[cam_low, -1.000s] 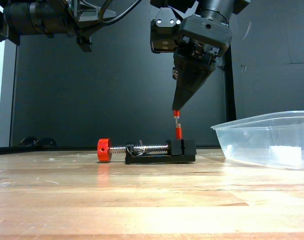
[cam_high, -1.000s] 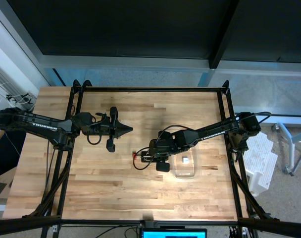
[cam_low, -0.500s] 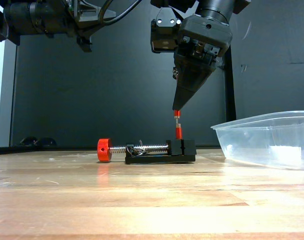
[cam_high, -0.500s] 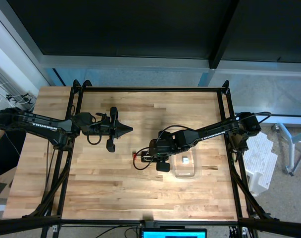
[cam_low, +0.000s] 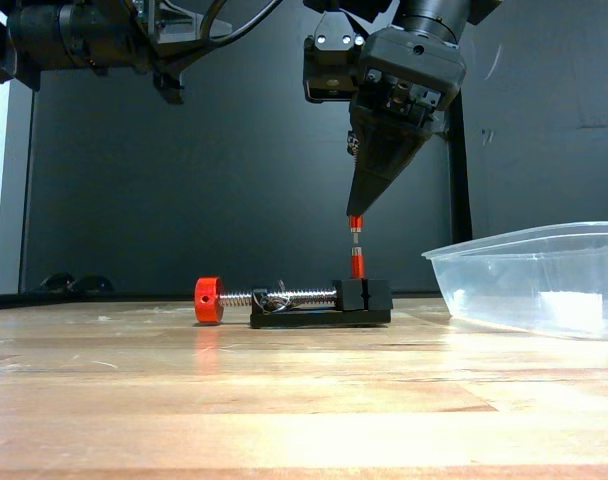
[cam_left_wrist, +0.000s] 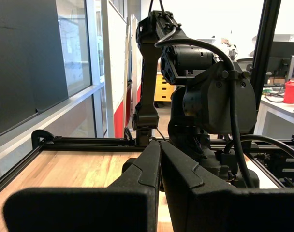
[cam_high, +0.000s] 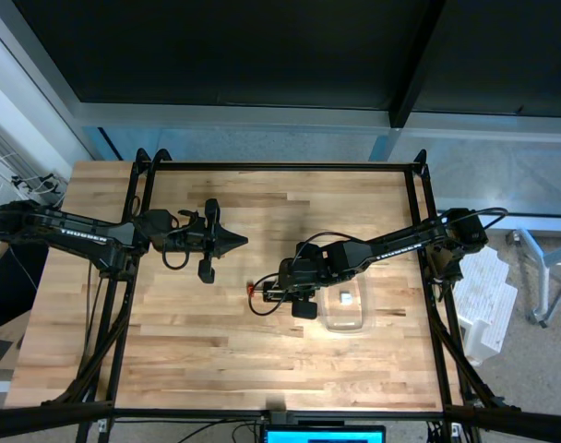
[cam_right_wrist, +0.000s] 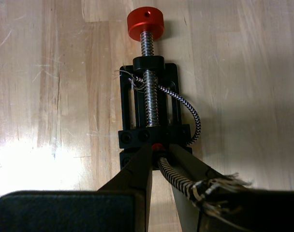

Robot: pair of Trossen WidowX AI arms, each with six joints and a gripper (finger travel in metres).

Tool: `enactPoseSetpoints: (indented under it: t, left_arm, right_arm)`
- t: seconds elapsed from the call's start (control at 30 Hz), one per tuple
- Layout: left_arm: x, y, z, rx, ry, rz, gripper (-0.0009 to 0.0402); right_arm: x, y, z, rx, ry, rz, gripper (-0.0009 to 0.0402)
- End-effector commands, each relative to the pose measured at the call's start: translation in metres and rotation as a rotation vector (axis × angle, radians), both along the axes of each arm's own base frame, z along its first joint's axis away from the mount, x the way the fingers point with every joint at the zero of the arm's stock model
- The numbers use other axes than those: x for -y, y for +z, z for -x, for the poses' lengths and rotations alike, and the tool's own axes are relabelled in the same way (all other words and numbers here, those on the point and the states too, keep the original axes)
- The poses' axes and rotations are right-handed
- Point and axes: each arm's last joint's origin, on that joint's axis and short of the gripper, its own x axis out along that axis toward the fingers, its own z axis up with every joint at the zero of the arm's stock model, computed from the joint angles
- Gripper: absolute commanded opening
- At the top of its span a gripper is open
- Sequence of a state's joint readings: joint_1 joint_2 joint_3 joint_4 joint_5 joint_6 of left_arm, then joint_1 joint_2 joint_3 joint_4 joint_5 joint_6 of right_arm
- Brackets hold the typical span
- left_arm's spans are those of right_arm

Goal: Pick the RCA connector and install on taskboard

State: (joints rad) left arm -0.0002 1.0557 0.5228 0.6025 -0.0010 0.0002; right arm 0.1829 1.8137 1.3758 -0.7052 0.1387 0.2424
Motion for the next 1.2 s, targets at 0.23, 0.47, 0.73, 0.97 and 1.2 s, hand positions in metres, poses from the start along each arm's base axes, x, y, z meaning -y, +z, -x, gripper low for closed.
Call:
enactPoseSetpoints:
  t: [0.23, 0.47, 0.73, 0.97, 1.2]
  left_arm:
    - [0.000, 0.000, 0.000, 0.000, 0.000, 0.000, 0.0000]
    - [0.000, 0.000, 0.000, 0.000, 0.000, 0.000, 0.0000]
    - [0.000, 0.000, 0.000, 0.000, 0.000, 0.000, 0.0000]
    - [0.000, 0.000, 0.000, 0.000, 0.000, 0.000, 0.0000]
    - [0.000, 0.000, 0.000, 0.000, 0.000, 0.000, 0.0000]
  right_arm:
    - [0.000, -0.003, 0.001, -0.004, -0.003, -0.001, 0.0000]
    - [0.000, -0.006, -0.001, -0.007, -0.004, 0.000, 0.0000]
    - [0.000, -0.008, -0.001, -0.010, -0.005, 0.001, 0.0000]
    - [0.000, -0.017, -0.003, -0.031, -0.005, 0.005, 0.0000]
    - [0.000, -0.021, -0.005, -0.039, -0.006, 0.006, 0.0000]
